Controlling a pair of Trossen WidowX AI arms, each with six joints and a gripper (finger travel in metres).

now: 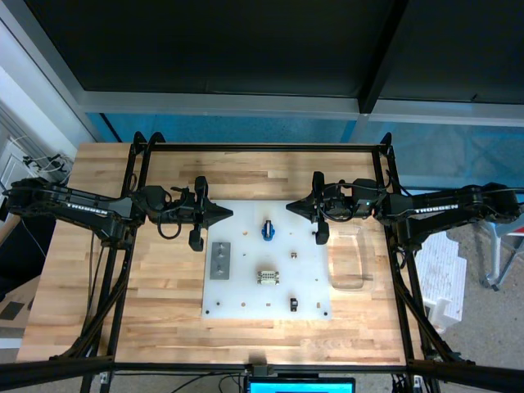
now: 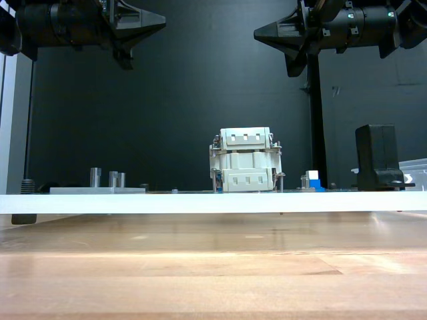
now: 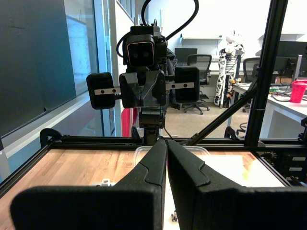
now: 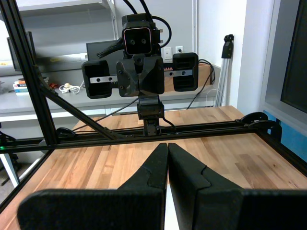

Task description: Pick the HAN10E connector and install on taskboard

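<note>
The HAN10E connector [image 1: 268, 277] is a small beige-grey block with metal ends, standing upright near the middle of the white taskboard [image 1: 246, 304]; the low view shows the connector [image 2: 245, 161] at the board's centre. My left gripper [image 1: 228, 214] hangs shut above the board's far left corner, high over the board [image 2: 162, 23]. My right gripper [image 1: 291, 208] hangs shut above the far middle of the board, facing the left one [image 2: 257, 33]. Both sets of fingers meet with nothing between them [image 3: 166, 160] [image 4: 168, 160].
On the board stand a grey metal block [image 1: 221, 259] at the left, a blue part [image 1: 268, 231] toward the far edge and a small black part [image 1: 294, 304] near the front. A clear plastic tray [image 1: 354, 258] lies right of the board. Black frame rails [image 1: 262, 147] surround the table.
</note>
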